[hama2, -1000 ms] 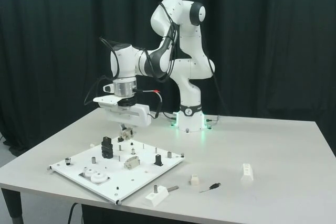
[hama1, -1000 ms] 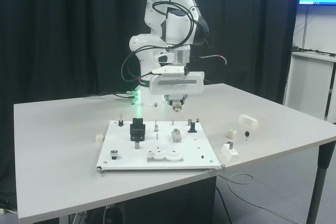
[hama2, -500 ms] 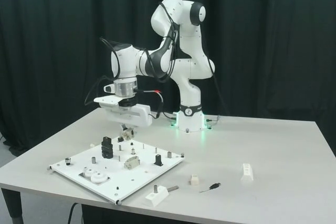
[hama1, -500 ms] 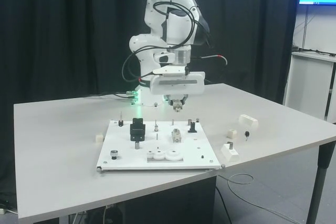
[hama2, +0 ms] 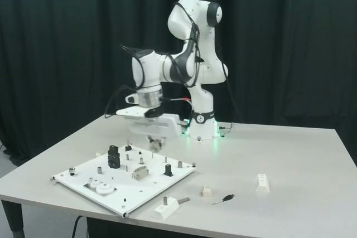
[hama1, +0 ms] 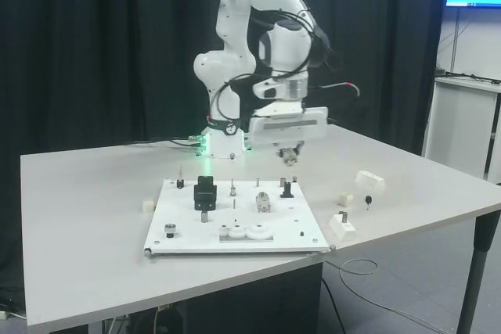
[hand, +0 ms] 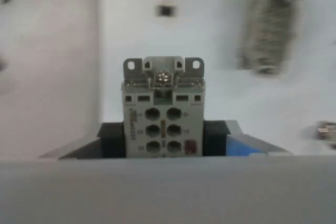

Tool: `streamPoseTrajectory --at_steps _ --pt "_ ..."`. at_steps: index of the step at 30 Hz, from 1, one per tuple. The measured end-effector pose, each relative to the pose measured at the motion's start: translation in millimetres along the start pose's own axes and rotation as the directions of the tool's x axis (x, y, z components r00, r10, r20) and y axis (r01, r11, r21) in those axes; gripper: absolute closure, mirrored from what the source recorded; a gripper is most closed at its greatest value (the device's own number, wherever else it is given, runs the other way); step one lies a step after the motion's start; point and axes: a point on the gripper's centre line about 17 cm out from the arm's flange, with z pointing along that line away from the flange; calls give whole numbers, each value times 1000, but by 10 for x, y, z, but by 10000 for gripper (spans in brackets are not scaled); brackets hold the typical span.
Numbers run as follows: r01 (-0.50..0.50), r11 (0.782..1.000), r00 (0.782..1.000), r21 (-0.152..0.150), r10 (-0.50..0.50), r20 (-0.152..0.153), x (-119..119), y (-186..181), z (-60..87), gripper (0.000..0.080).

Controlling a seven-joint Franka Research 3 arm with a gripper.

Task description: Place waterproof.

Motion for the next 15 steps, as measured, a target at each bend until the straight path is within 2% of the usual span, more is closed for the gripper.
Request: streamPoseTrajectory --at_steps 6,10,15 --pt "13 1000 1000 19 -12 -14 -27 -514 53 494" --pt "25 999 999 31 -23 -44 -15 -897 91 494" --pt "42 998 995 38 -39 -96 27 -1364 149 494"
